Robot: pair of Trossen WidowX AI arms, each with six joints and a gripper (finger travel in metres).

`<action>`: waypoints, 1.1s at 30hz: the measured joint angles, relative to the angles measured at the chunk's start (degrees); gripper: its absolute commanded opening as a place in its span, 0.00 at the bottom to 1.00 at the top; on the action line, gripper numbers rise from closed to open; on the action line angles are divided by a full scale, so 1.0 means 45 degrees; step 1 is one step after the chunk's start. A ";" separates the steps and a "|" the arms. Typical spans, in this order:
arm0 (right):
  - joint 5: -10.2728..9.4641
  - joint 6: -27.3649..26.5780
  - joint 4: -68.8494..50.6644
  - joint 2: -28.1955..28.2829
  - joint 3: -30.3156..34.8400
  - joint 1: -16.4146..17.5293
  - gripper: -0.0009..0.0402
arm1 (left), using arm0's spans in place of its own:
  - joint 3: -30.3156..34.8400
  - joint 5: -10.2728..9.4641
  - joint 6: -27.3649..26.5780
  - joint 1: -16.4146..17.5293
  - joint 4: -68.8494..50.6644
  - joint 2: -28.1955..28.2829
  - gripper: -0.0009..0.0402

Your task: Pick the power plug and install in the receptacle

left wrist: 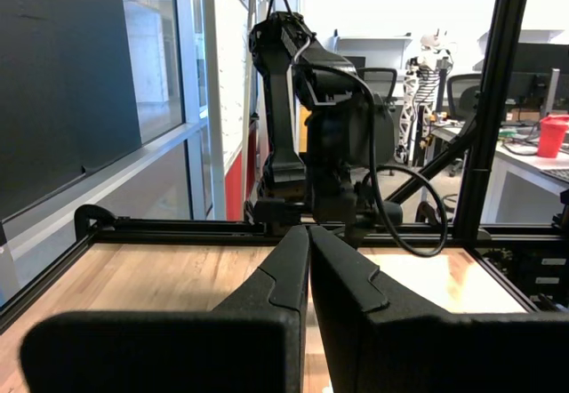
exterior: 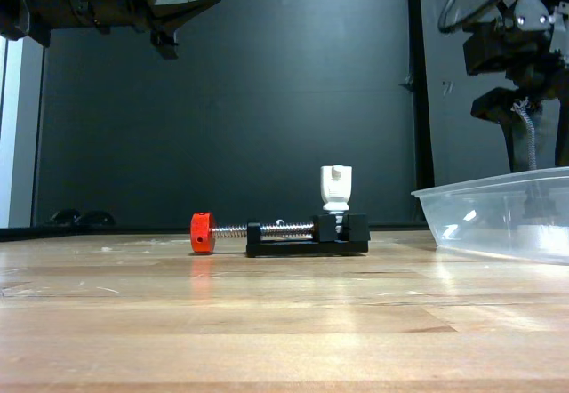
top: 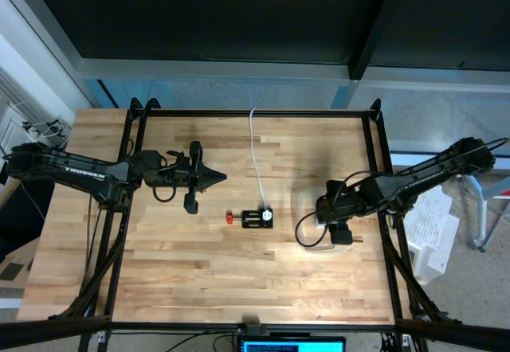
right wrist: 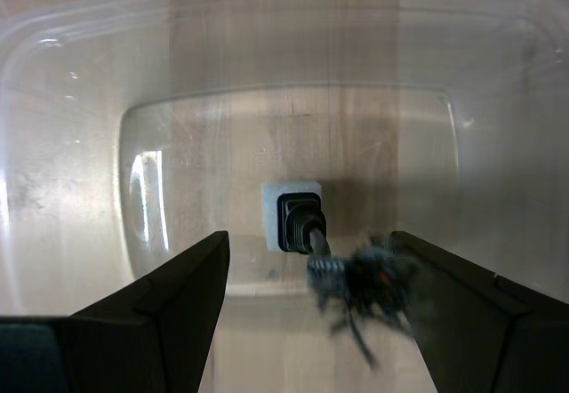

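The power plug (right wrist: 298,222) lies in the clear tray (right wrist: 71,100), beneath the right gripper (top: 340,235), whose jaws are spread wide. Judged light and rigid, it is best pinched across its black body. The left gripper (top: 213,178) is parked aloft at the left, jaws together.

High view: the wooden table (top: 239,280) is seen from above its near edge, looking down and away. Low view: taken level at table-top height, close to the black vise with orange-red knob (exterior: 307,237), shared with the high view. Left wrist view: directed horizontally along the left gripper (left wrist: 308,233), raised over the table's left side, towards the right arm (left wrist: 311,126). Right wrist view: directed down along the right gripper (right wrist: 308,237), close above the clear oblong plastic tray (right wrist: 71,144), also seen in the low view.
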 measured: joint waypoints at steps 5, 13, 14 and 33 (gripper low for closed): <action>0.0063 -0.0005 0.0471 0.0267 -0.0175 0.0005 0.61 | -0.0005 0.0000 -0.0005 0.0000 0.0000 0.0005 0.02; 0.0282 -0.0029 0.0763 0.0515 -0.0262 0.0024 0.57 | -0.0005 0.0000 -0.0005 0.0000 0.0000 0.0005 0.02; 0.0282 -0.0029 0.0767 0.0520 -0.0301 0.0029 0.57 | 0.0000 0.0000 0.0000 0.0000 -0.0005 0.0000 0.02; 0.0282 -0.0005 0.1122 0.0520 -0.0588 0.0141 0.29 | -0.0005 0.0000 0.0000 0.0000 0.0000 0.0005 0.02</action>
